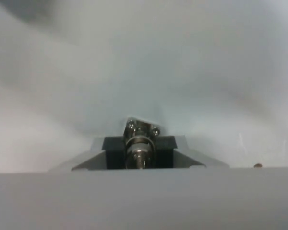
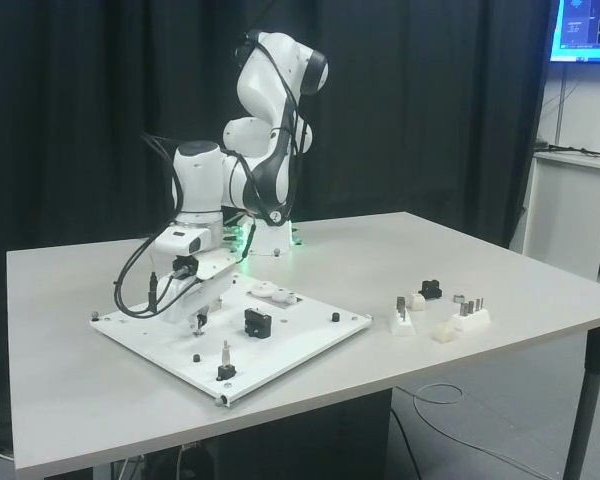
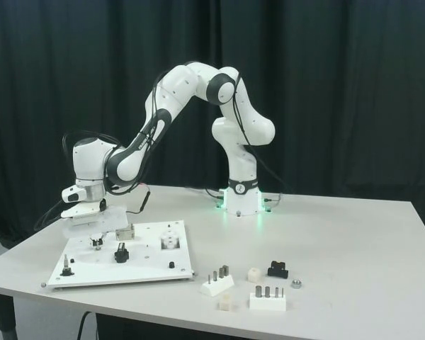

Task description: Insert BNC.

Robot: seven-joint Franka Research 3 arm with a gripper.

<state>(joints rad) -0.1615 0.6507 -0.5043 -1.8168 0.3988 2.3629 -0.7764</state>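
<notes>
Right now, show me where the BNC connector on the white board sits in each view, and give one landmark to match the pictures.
Wrist view: BNC connector low in the middle, in a black mount.
First room view: hidden under the pincer, at the white board's far left part.
Second room view: under the pincer, near the board's back left; connector itself unclear.
Shared landmark: the pincer directly above it.

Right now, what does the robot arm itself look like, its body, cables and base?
The arm is white with rounded, bulbous links and black bands at the joints. Black cables loop from the wrist end down beside the white board. The base is bolted on the grey table and glows green at its foot. The tool is white too.
</notes>
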